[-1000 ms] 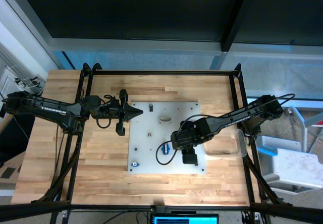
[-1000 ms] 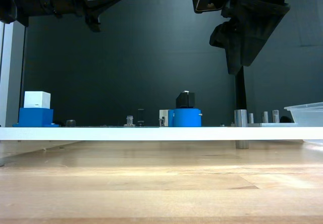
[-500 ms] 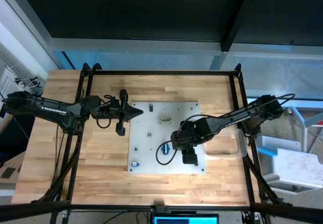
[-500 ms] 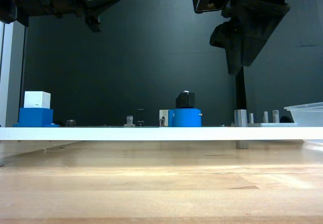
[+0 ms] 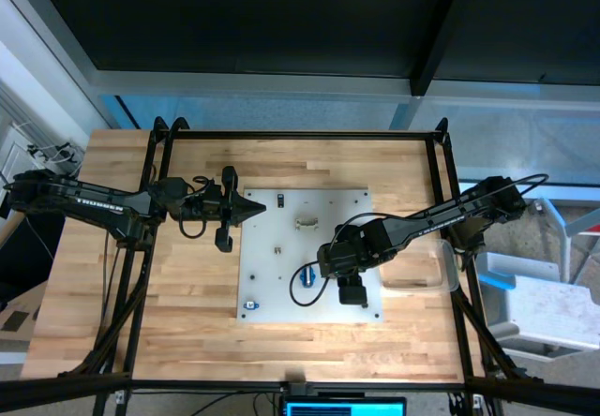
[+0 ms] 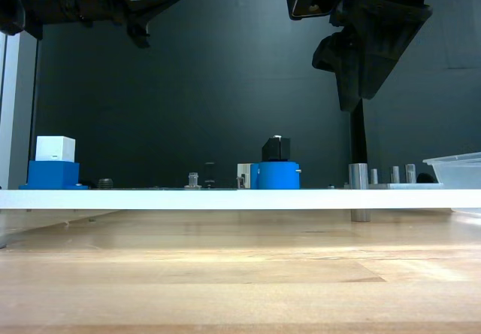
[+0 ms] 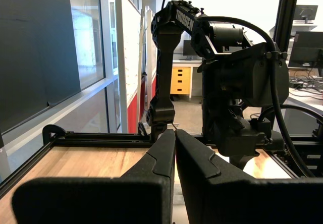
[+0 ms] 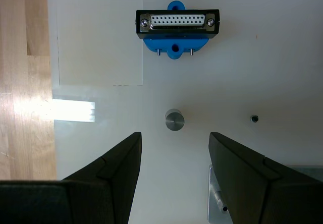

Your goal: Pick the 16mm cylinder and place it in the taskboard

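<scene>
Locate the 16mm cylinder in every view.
Right wrist view: 16mm cylinder seated in the taskboard, before the open right end effector.
Low view: cylinder upright under that end effector, right of the blue fitting.
High view: hidden beneath the right arm.
Left wrist view: absent; shut left end effector parked by the board's left edge.
Landmark: the blue fitting.

Light: bright, even | glare patch on taskboard (image 8: 262, 57) | low view — dark backdrop (image 6: 225, 86) | focus: sharp
</scene>
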